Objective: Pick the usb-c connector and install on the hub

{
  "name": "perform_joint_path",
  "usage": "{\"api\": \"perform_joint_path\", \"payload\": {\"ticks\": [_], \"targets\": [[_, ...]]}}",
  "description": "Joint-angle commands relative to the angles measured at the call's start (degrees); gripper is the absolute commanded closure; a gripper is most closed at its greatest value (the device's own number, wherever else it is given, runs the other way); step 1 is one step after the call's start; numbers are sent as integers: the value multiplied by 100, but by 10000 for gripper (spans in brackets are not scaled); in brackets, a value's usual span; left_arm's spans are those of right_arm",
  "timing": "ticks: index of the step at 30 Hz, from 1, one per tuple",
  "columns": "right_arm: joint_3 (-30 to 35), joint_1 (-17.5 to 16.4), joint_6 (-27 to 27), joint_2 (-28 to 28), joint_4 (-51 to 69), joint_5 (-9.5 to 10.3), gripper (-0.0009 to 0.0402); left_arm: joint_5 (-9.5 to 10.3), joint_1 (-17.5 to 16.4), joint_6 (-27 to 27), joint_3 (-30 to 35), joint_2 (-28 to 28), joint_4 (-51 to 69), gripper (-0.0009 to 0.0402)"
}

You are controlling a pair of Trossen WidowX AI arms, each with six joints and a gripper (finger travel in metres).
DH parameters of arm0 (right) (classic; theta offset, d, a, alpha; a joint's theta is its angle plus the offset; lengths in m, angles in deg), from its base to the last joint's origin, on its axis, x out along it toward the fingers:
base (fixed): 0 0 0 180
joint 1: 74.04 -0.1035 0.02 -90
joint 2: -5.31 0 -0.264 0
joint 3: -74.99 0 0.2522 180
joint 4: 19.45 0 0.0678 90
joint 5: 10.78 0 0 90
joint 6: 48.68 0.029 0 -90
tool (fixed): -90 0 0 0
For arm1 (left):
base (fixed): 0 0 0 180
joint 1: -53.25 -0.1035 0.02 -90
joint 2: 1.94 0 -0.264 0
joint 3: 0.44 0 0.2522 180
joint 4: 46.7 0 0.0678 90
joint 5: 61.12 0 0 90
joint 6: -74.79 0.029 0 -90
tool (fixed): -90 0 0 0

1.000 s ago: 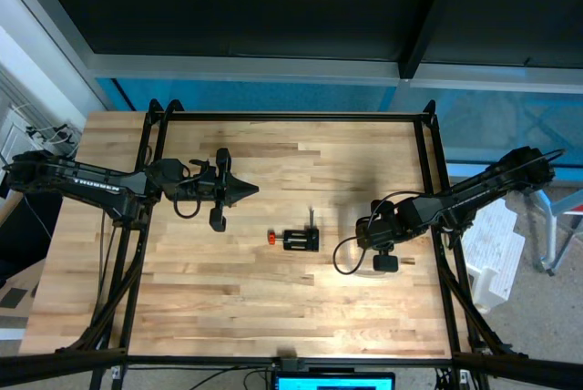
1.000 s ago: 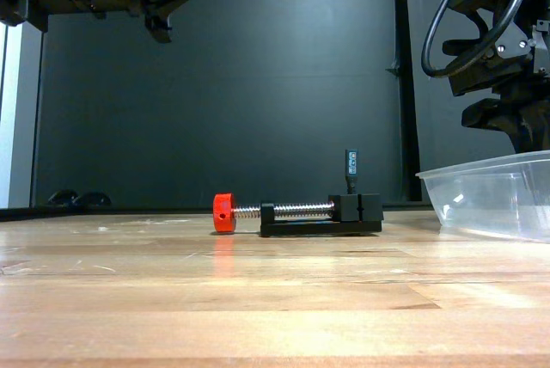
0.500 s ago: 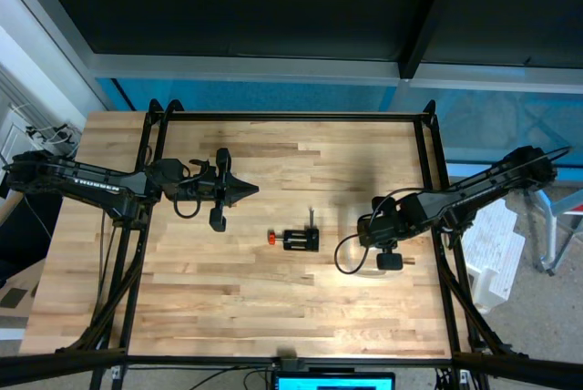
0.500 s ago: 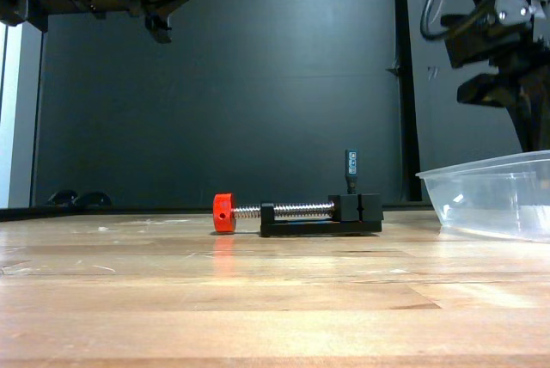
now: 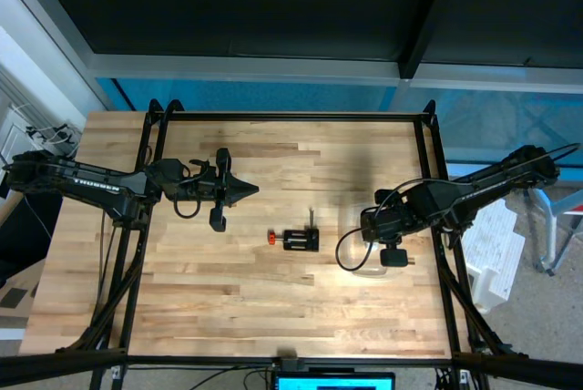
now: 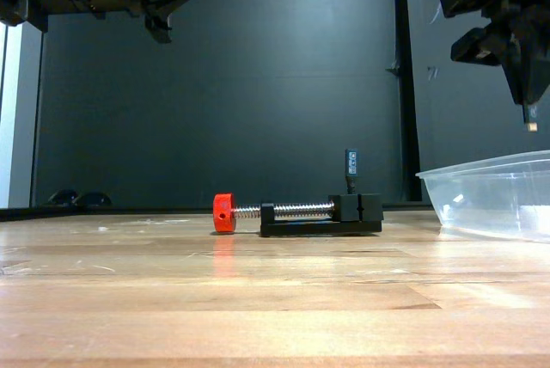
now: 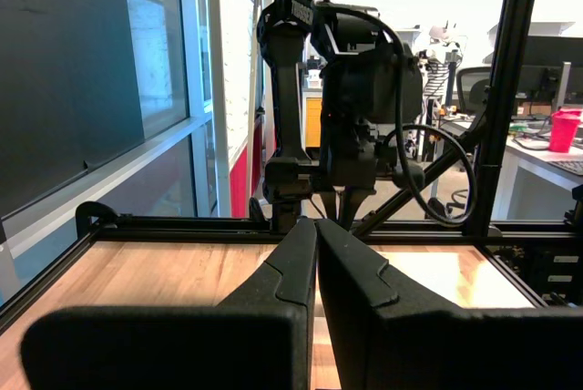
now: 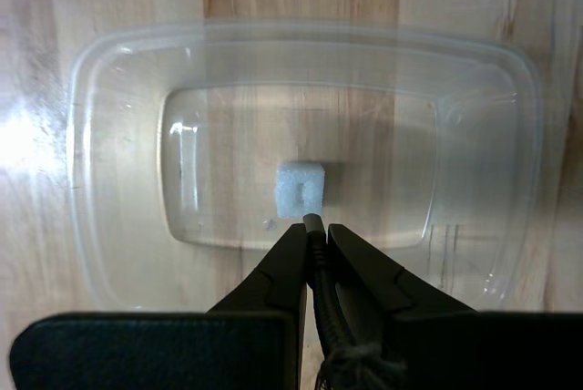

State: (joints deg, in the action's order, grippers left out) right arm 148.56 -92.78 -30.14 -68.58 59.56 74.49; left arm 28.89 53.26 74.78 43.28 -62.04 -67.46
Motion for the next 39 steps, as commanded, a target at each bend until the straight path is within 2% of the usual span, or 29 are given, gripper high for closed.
{"api": "perform_joint_path", "payload": {"ticks": [1,8,18,23,39], "targets": [[11,0,26,42,22,-4,393,0,-2,0,0,-2,-2,393],[24,55,127,37,7,-20,393,0,0,0,0,0,-2,393],[225,205,352,-376,-299,-33,393,0,-2,0,0,0,-2,393],[479,264,328,-616,-310,-170,393,0,0,0,0,0,-2,393],[1117,407,92,-1399,-385,-127,393,0,-2,0,0,0,-2,393]]}}
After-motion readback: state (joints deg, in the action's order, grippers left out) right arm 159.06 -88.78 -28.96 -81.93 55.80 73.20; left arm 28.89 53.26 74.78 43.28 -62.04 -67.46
